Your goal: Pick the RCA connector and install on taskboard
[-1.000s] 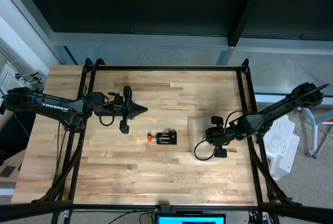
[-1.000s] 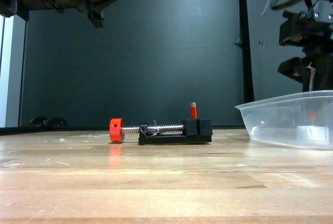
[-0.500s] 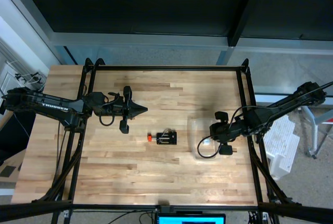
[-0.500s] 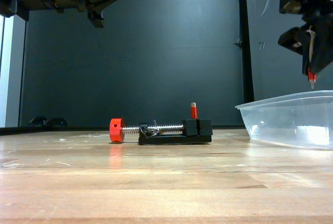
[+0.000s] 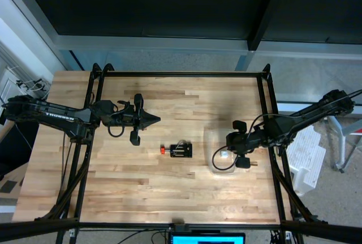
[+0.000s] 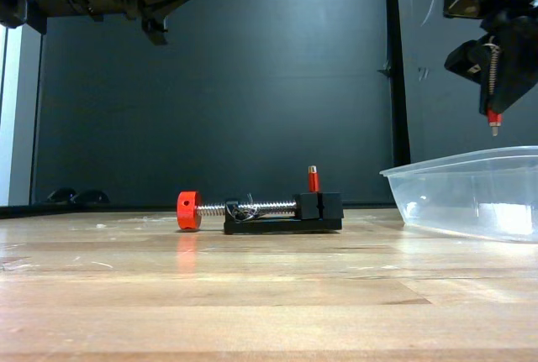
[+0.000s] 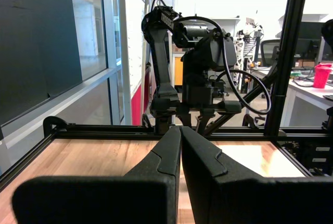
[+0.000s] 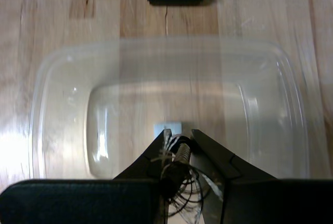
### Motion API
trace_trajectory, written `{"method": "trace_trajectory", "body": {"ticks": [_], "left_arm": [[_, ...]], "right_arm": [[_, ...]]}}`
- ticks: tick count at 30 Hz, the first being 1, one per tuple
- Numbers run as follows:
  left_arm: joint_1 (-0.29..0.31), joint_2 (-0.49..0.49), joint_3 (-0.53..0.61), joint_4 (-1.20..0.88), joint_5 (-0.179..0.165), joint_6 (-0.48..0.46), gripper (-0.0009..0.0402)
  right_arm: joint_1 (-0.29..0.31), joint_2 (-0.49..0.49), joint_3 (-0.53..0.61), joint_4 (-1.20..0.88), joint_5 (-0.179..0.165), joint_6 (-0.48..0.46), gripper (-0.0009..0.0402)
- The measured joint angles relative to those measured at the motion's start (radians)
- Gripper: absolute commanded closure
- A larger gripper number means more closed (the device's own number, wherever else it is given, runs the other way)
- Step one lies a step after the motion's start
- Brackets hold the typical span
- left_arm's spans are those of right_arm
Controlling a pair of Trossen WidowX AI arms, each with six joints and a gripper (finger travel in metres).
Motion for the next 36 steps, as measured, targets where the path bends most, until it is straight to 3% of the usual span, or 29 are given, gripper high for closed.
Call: {"method": "trace_trajectory", "body": {"ticks": [3,15,36], "left_arm": [[0.000,0.000,0.000,0.000,0.000,0.000,0.0393],[0.000,0.000,0.000,0.000,0.000,0.000,0.0393],[0.000,0.000,0.000,0.000,0.000,0.000,0.0393]], "right_arm": [[-0.018,0.031,0.015,0.027,-0.015,-0.001,0.0393],[-0.106,0.211,0.164,0.031,-0.016,-0.064,0.0393],[-0.164,0.540,0.472,0.036,-0.015,-0.089,0.0393]]}}
